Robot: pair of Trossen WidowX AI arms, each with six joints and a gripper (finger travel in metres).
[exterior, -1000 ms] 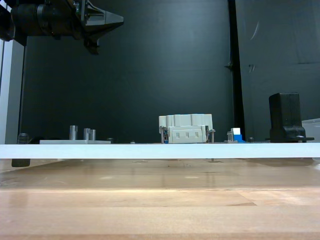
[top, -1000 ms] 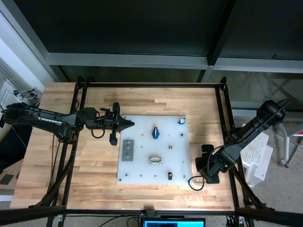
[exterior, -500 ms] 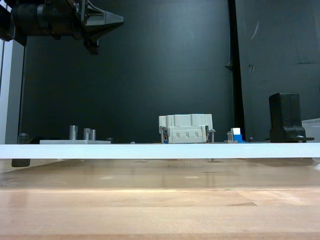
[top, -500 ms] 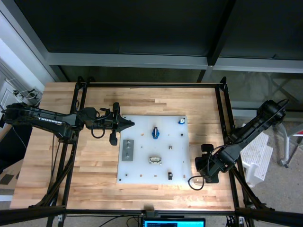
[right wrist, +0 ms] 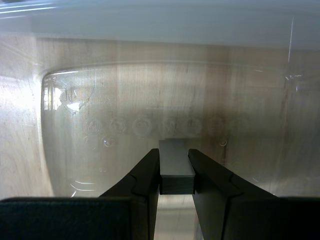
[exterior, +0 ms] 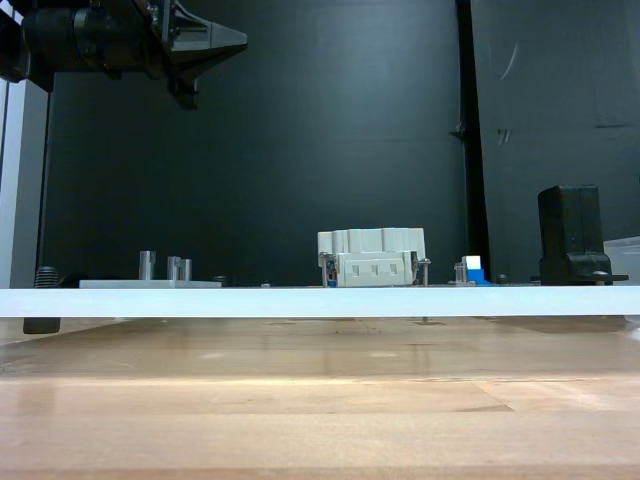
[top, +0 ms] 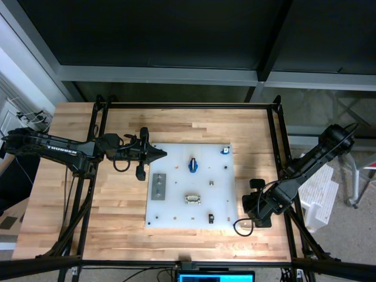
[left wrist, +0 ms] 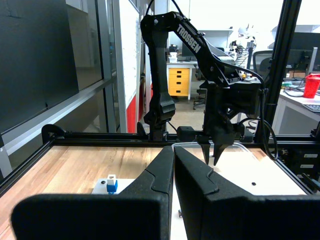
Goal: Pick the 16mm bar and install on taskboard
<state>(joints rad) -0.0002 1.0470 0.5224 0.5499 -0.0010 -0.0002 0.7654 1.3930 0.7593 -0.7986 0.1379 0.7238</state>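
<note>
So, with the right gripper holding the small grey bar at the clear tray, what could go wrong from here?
1. The right gripper pinches the bar only between narrow fingertips; it may slip or tilt when lifted.
2. It seems to sit inside the clear tray; a sideways move could catch the tray wall.
3. The left gripper, shut, hangs above the board near the grey block, possibly in the way of the delivery.

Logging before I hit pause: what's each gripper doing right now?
Left gripper: shut, empty, high above the taskboard, left side.
Right gripper: shut on the 16mm bar, over the clear tray.
</note>
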